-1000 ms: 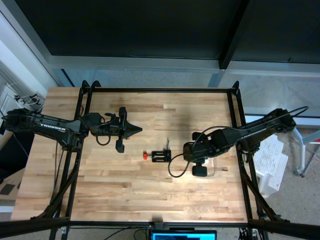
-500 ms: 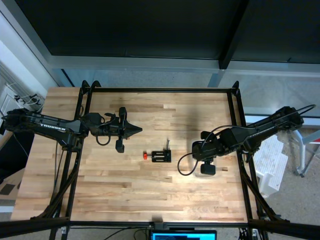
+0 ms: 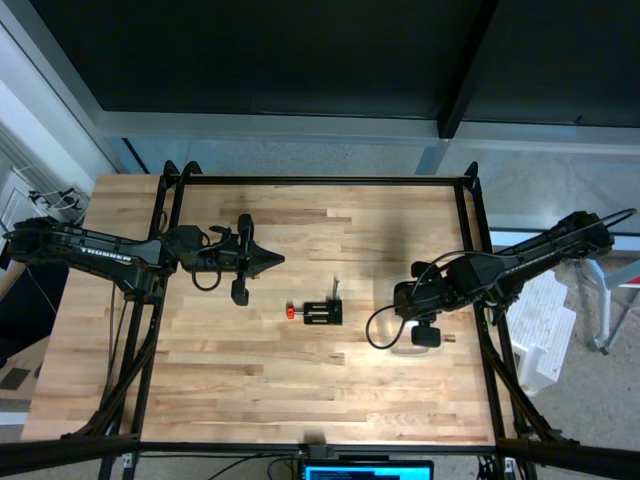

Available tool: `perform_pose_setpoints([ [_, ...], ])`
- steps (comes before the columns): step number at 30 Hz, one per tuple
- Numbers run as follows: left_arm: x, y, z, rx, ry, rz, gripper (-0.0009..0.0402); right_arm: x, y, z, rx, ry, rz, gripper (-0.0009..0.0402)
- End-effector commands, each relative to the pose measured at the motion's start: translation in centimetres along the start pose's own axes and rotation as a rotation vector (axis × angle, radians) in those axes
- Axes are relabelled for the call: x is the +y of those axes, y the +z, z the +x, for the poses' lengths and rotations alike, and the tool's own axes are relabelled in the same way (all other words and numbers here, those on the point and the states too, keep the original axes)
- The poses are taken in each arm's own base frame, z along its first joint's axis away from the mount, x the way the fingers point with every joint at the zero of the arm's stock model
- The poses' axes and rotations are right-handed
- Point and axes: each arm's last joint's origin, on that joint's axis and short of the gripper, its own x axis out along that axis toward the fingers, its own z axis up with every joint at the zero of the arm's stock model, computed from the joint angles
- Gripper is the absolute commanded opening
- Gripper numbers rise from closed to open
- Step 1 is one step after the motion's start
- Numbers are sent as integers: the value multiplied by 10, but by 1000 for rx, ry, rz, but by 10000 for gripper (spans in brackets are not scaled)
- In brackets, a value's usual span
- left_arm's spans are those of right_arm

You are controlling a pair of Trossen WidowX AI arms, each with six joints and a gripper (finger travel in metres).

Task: Remove the USB-C connector from taskboard and place in the container

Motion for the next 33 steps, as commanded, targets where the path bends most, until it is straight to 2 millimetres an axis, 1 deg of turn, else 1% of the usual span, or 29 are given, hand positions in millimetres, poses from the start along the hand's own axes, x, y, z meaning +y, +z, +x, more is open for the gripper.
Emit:
perform_pose_setpoints([
  [1,0,0,0,0,0,0,0,-2,-5,5,18,-9,0,0],
  [13,0,0,0,0,0,0,0,-3,-6,8,19,-12,23,5],
  [17,0,0,0,-1,0,0,0,-4,-6,8,1,-50,26,39],
  [20,0,0,0,0,0,0,0,-4,-6,8,1,-51,27,71],
  [24,0,0,0,0,0,0,0,-4,-5,8,3,-52,27,104],
  [29,0,0,0,0,0,0,0,-4,-5,8,3,-52,27,131],
  [33,0,0,0,0,0,0,0,-4,-6,8,3,-52,27,144],
])
